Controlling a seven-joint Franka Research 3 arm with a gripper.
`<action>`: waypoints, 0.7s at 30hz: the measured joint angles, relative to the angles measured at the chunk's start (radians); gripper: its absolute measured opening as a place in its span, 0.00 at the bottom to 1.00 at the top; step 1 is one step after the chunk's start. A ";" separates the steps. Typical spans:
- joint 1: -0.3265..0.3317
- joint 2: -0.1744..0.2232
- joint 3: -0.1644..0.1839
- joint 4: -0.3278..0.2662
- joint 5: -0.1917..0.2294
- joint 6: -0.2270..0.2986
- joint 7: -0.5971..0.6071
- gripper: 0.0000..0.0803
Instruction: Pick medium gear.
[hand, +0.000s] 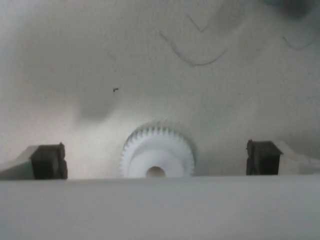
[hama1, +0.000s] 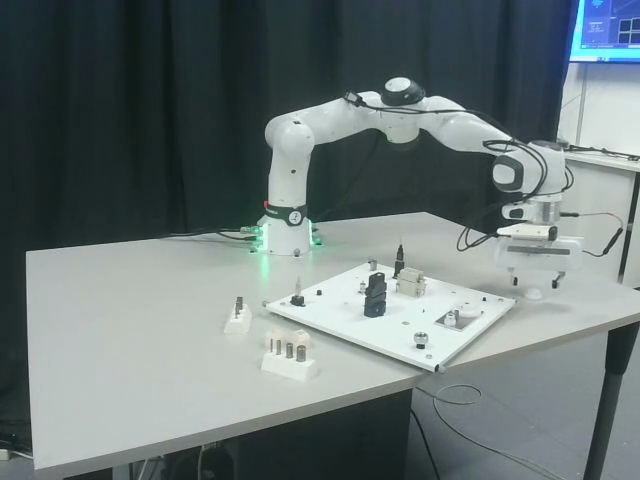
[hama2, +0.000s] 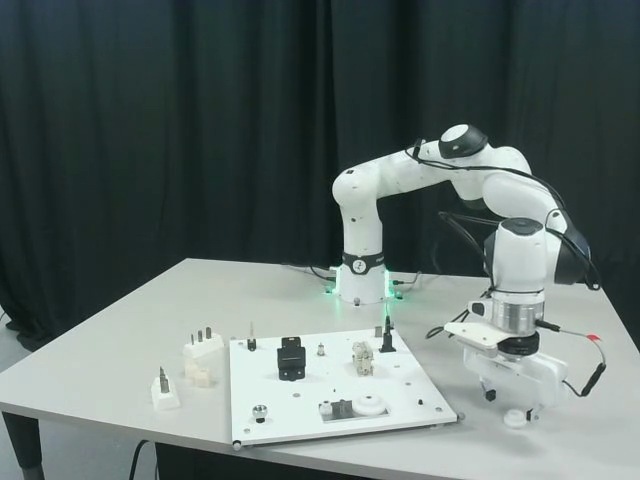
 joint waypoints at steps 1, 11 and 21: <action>0.000 0.001 0.002 0.001 -0.003 0.003 0.001 1.00; 0.000 0.012 0.013 0.016 -0.017 0.015 0.018 1.00; 0.000 0.014 0.028 0.020 -0.020 0.031 0.020 1.00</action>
